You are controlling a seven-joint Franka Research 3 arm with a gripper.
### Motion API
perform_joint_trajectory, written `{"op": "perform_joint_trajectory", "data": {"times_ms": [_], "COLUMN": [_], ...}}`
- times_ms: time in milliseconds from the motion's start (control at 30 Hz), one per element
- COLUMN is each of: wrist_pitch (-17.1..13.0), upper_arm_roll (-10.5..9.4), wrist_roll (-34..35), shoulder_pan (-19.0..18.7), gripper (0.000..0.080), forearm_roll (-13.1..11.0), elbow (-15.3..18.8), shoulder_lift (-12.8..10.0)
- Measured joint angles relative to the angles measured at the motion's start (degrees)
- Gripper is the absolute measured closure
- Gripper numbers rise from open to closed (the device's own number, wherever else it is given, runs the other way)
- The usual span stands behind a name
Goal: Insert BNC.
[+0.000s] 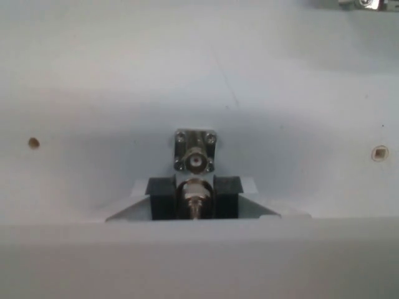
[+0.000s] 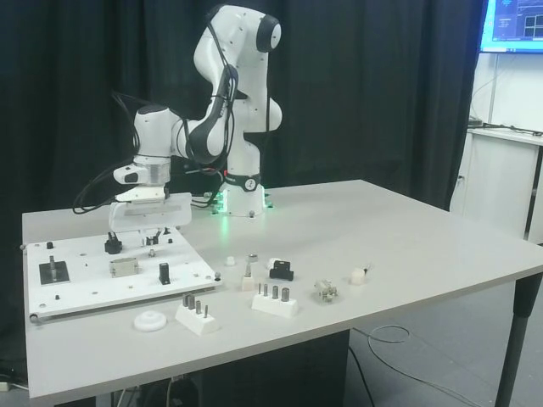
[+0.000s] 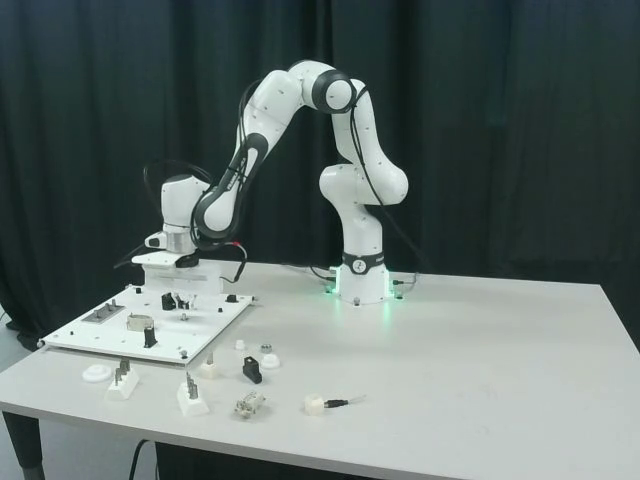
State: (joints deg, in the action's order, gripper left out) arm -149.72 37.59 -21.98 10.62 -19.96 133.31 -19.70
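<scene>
The white board [image 2: 119,280] lies at the table's [image 2: 407,246] left end in the first room view and carries several small fixtures; among them a black upright piece [image 2: 163,272], a grey metal block [image 2: 124,266] and a black post on a square base [image 2: 53,270]; off the board, a white holder [image 2: 274,302] keeps three grey pegs standing upright, and a second white holder [image 2: 197,317] at its 9 o'clock keeps two more; a white gear [image 2: 148,320] lies flat on the table near the board's front edge.

In the wrist view the gripper [image 1: 195,205] has its black fingers [image 1: 163,198] drawn narrow onto the BNC plug [image 1: 195,198], one on each side of the metal body; the plug hangs over the white board, its tip just short of the BNC socket [image 1: 195,152]; that socket is a square metal flange with a screw at each corner, fixed flat on the board, and sits at 12 o'clock from the plug in that view; whether plug and socket touch cannot be told.

From the second room view the gripper [image 3: 178,290] is low over the board's far edge.
</scene>
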Motion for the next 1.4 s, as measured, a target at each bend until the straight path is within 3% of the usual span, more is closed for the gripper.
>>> {"op": "perform_joint_trajectory", "data": {"times_ms": [1400], "wrist_pitch": [-3.5], "upper_arm_roll": [-1.06], "wrist_roll": [0.0], "shoulder_pan": [0.0], "gripper": [0.0682], "forearm_roll": [-2.2], "elbow": [0.4], "shoulder_lift": [-1.3]}}
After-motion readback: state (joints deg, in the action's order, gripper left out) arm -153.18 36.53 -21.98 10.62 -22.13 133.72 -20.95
